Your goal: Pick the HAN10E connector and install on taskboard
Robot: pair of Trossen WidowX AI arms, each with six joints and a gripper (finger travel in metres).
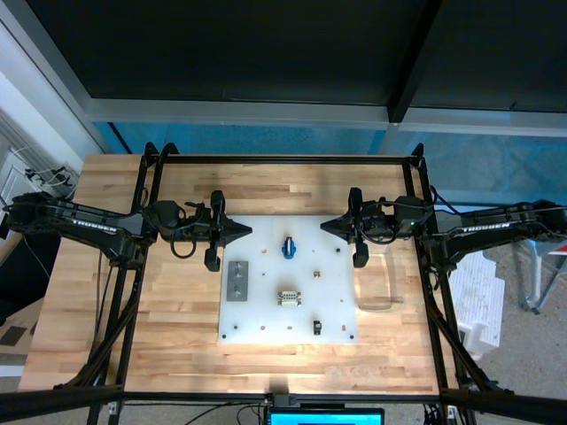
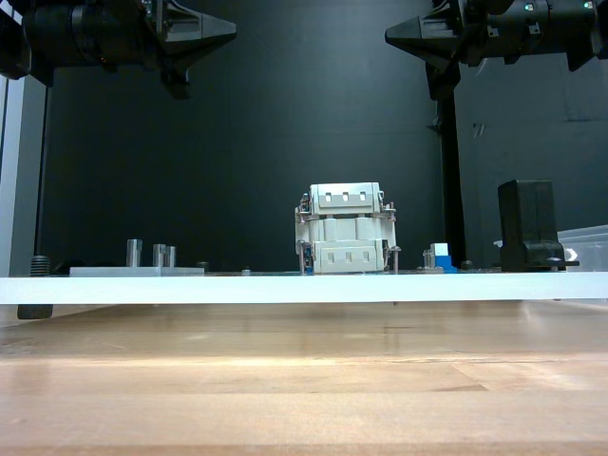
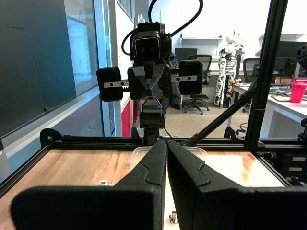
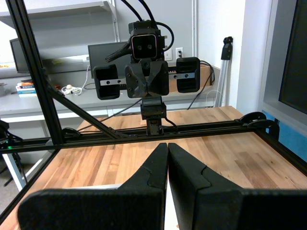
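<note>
While the left gripper (image 1: 244,230) and right gripper (image 1: 326,225) are held above the flat white taskboard (image 1: 266,323), jaws pressed together, the small beige-grey rectangular HAN10E connector (image 1: 288,299) is set on it.

Wooden table (image 1: 177,328) in view, a clear plastic tray (image 1: 390,285) sitting toward its right side, and a black metal frame (image 1: 283,158) running round the table's edges. At the table's near edge a small screen (image 1: 325,416) glows blue. Off the table's right side lies a white stack (image 1: 477,305), too unclear to name.

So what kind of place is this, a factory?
Probably a robotics lab or office: office chairs and a monitor stand behind. The left gripper and right gripper hover shut above the taskboard.
</note>
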